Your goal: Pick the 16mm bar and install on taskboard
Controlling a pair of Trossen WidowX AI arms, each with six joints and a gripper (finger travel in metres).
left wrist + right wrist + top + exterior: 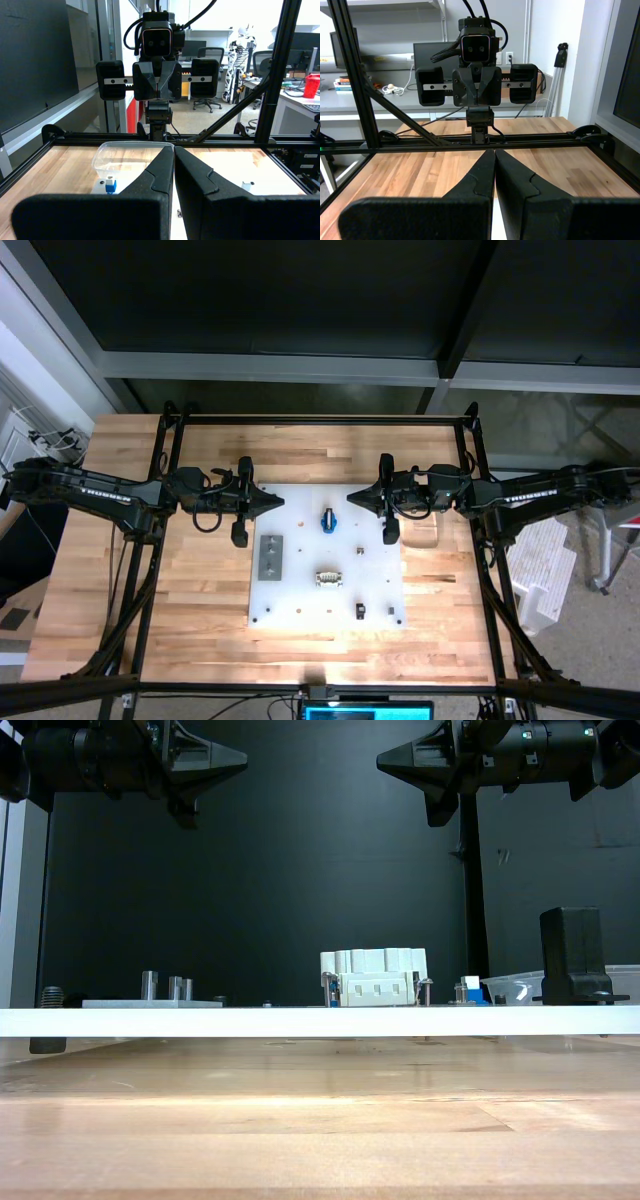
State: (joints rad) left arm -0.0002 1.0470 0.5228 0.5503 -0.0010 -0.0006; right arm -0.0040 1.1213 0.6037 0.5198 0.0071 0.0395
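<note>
- The taskboard is seen as a flat white rectangular plate, laid in the middle of the wooden table.
- The bar cannot be told apart from the other parts in any view.
- On the taskboard are counted: one grey block at the left, topped by three short pegs; one blue fitting at the far middle; one beige connector near the centre; and two dark parts at the near right.
- One clear tray is placed just beyond the board's far right corner.
- Two arms are counted, and "TROSSEN" can be read in white on each.
- The left gripper is held high over the board's far left corner, pointed right. Its fingers are pressed together and nothing is gripped.
- The right gripper is held high over the far edge, right of the blue fitting, pointed left. Its fingers are likewise closed on nothing.
- The two grippers are faced tip to tip, well apart.
</note>
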